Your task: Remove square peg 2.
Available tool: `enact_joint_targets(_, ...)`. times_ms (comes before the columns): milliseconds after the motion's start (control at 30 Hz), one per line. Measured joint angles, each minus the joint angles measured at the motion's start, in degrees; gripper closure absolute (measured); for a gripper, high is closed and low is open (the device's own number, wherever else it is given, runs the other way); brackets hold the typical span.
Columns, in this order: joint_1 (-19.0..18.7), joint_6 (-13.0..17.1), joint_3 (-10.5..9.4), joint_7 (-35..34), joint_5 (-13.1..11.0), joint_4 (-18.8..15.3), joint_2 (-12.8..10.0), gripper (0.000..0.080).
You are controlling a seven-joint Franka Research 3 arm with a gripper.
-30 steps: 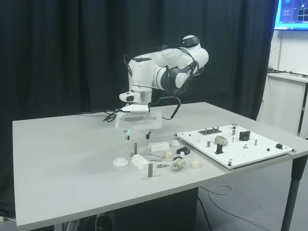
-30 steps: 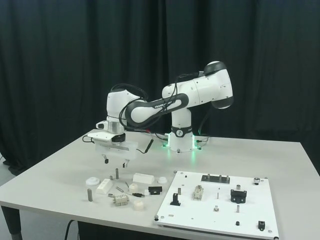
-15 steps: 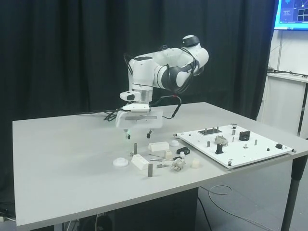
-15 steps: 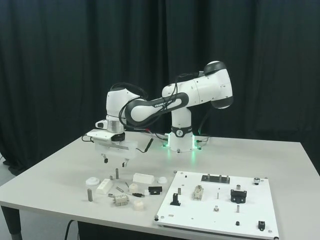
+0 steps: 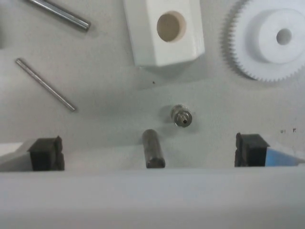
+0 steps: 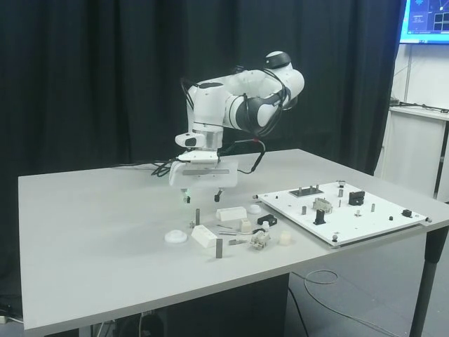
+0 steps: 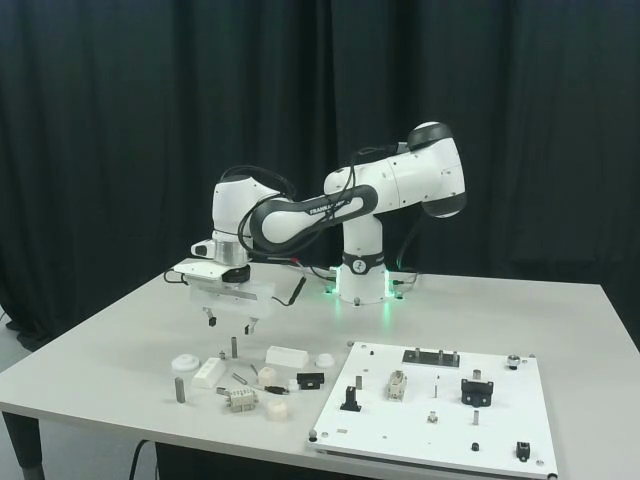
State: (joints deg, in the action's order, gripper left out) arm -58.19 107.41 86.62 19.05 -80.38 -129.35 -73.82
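Two black fingertips frame the wrist view, spread wide apart with nothing between them, so we read the gripper (image 5: 147,151) as open and empty. It hangs above the grey table (image 6: 91,210), over the loose parts lying off the white board (image 7: 440,420).

We see a dark peg (image 5: 153,148) standing upright on the table directly beneath the gripper, clear of both fingertips. We see it in the first room view (image 6: 197,213) and in the second (image 7: 234,347) too, a short upright post below the gripper (image 7: 229,321). Whether this is square peg 2 we cannot tell.

Taking the peg as the dial's centre in the first room view, a white gear (image 6: 175,237) lies at about 8 o'clock and a white block (image 6: 205,236) at about 5 o'clock, both near it. In the wrist view a small metal stud (image 5: 181,115) stands just beside the peg, and a thin pin (image 5: 45,84) lies flat, well apart.
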Motion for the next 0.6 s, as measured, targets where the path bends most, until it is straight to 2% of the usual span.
enact_joint_targets(600,0.01,-0.3,-0.04,-2.04,0.0,0.3,0.0,0.0003)
